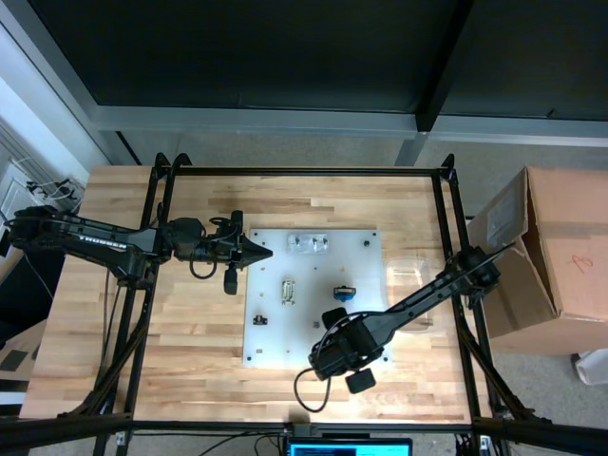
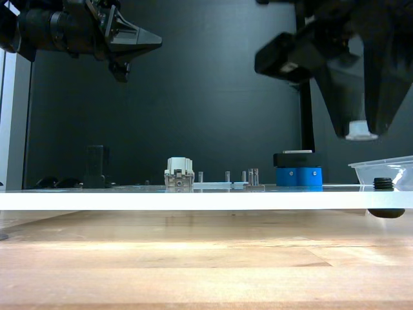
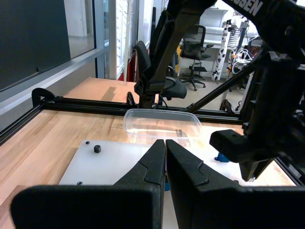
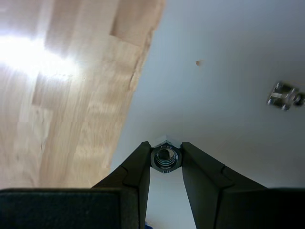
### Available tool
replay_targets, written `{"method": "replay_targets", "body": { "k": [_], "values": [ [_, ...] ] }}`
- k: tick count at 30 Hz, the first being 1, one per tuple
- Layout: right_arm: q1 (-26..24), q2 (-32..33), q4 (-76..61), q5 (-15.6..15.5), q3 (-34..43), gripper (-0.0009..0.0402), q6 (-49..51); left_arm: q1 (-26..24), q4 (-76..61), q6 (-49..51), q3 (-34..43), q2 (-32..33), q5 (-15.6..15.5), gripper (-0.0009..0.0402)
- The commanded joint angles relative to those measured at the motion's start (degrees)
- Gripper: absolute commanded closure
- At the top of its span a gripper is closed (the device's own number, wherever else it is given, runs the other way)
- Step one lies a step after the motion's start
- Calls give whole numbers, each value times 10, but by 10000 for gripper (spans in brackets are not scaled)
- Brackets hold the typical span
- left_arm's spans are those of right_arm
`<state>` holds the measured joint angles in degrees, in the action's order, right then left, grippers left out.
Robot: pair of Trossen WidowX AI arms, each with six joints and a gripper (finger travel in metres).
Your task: Pick the M12 nut and place it on its threads and fasten
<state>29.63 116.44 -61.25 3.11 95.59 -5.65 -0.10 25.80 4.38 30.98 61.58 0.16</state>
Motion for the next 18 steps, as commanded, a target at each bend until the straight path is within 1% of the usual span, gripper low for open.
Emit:
{"method": "replay_targets", "body": {
  "k": [1, 4, 8, 16, 18],
  "values": [
    [3, -12, -2, -5, -9, 393, 117, 0, 0, 0, 0, 0, 0, 393],
    [4, -23, -18, -29, -15, 393, 212, 0, 0, 0, 0, 0, 0, 393],
    [4, -26, -28, -31, -15, 393, 282, 0, 0, 0, 0, 0, 0, 393],
    [3, -11, -10, -31, -19, 393, 287, 0, 0, 0, 0, 0, 0, 393],
    [2, -8, -10, -27, -21, 393, 287, 0, 0, 0, 0, 0, 0, 393]
  ]
}}
